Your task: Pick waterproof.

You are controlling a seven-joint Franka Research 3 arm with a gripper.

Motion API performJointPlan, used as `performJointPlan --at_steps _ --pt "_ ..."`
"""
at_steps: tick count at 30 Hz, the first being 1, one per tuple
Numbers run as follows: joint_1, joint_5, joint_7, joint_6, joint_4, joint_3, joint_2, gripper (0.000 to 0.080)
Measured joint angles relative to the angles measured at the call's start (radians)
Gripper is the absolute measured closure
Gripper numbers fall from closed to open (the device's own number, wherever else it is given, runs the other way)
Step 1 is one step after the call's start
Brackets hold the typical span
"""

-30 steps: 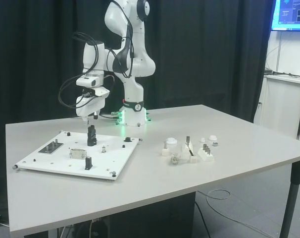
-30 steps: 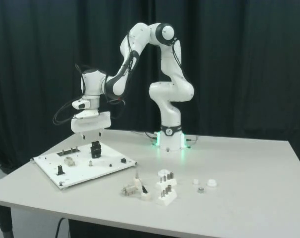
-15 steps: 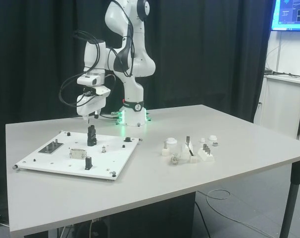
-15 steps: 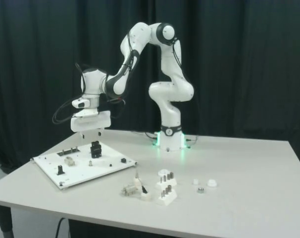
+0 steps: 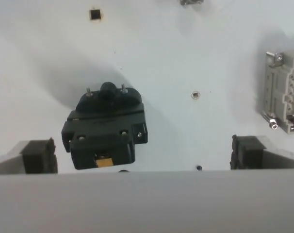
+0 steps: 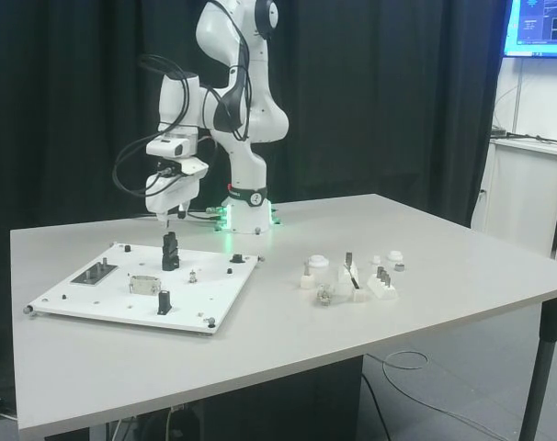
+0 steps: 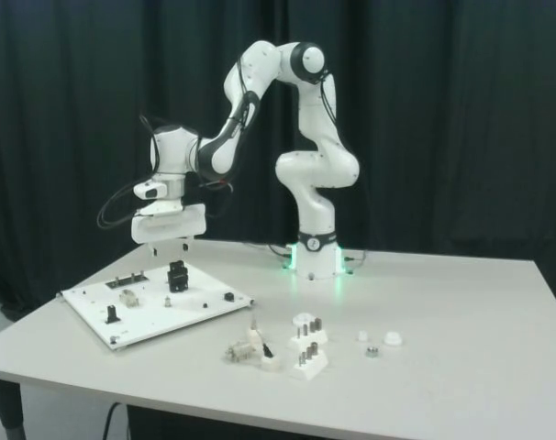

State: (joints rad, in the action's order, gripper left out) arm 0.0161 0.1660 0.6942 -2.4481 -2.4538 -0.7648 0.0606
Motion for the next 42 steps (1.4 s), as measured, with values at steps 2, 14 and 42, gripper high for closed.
performJointPlan --at_steps 2,14,42 --pt "0.000 0.001 0.000 0.001 0.001 0.003 0.002 0.0003" --pt "0.000 0.003 -0.018 0.002 0.023 0.019 0.009 0.0003" --pt "-0.001 0.003 -0.420 0.004 0.091 0.218 0.025 0.0003"
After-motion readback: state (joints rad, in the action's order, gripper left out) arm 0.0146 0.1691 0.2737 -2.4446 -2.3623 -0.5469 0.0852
